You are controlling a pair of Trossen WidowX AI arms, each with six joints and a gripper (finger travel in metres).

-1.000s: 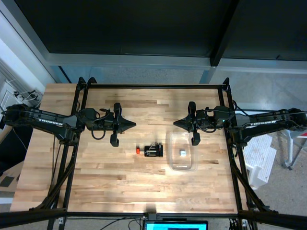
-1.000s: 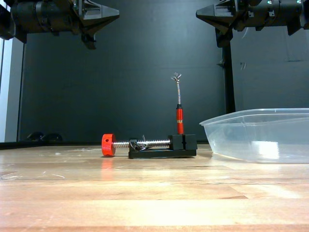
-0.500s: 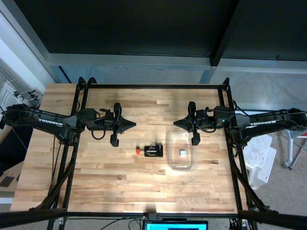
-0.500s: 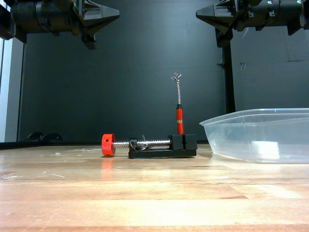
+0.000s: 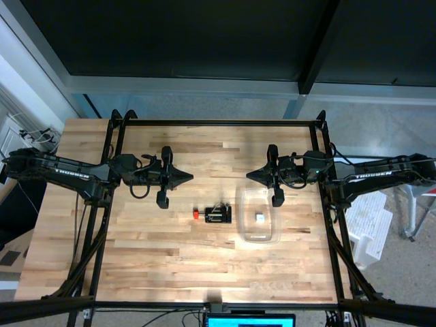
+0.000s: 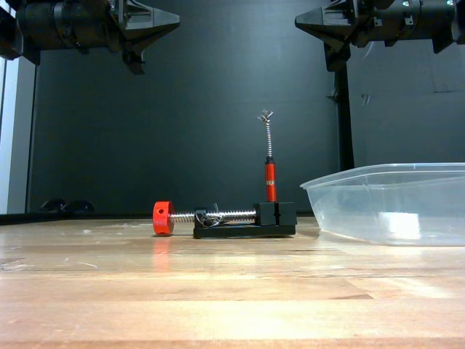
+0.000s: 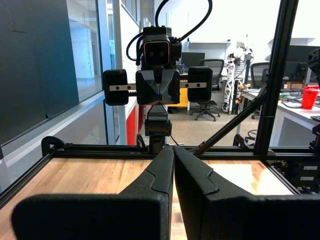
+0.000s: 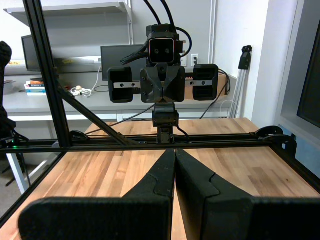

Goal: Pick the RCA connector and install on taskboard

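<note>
The taskboard [image 5: 219,215] is a small black block with a red knob [image 5: 195,214] at its left end, lying mid-table; the low view shows it too [image 6: 245,218]. A thin post with a red sleeve and a silvery spring [image 6: 269,169] stands upright on its right end. A small pale piece [image 5: 259,217] lies in the clear tray [image 5: 272,236]; I cannot tell which of these two is the RCA connector. My left gripper [image 5: 189,177] hangs high, behind and left of the board, shut and empty [image 7: 173,150]. My right gripper [image 5: 248,176] mirrors it on the right, shut and empty [image 8: 175,151].
The clear plastic tray [image 6: 320,195] sits just right of the taskboard, under the right arm. A black metal frame [image 5: 218,123] runs along the table's far edge and down both sides. Bare wood lies in front of the board.
</note>
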